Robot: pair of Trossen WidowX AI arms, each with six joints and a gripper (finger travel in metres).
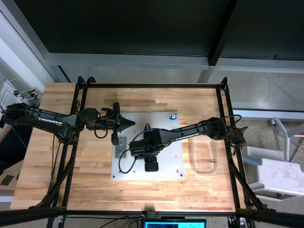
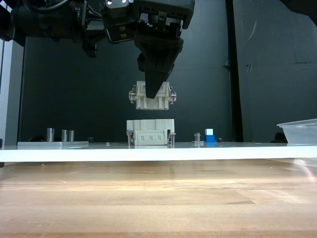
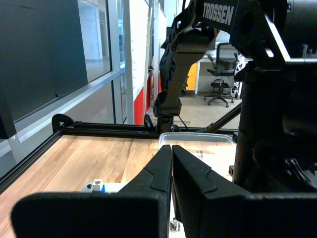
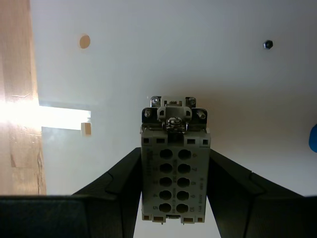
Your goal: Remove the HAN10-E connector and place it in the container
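1. Pale grey matt plastic, bright metal screws: HAN10-E connector, lifted above the white board.
2. Matt black plastic: right gripper above the board, pinching the connector; left gripper over the board's left edge, fingers pressed together.
3. Smooth matt white on the board itself.
4. Clear glossy plastic: container, right of the board.
5. Pale wood with visible grain: table under the board.

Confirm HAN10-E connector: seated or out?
Out. Right gripper holds the HAN10-E connector clear above its base. Left gripper, jaws shut, hovers over the board's far-left corner.
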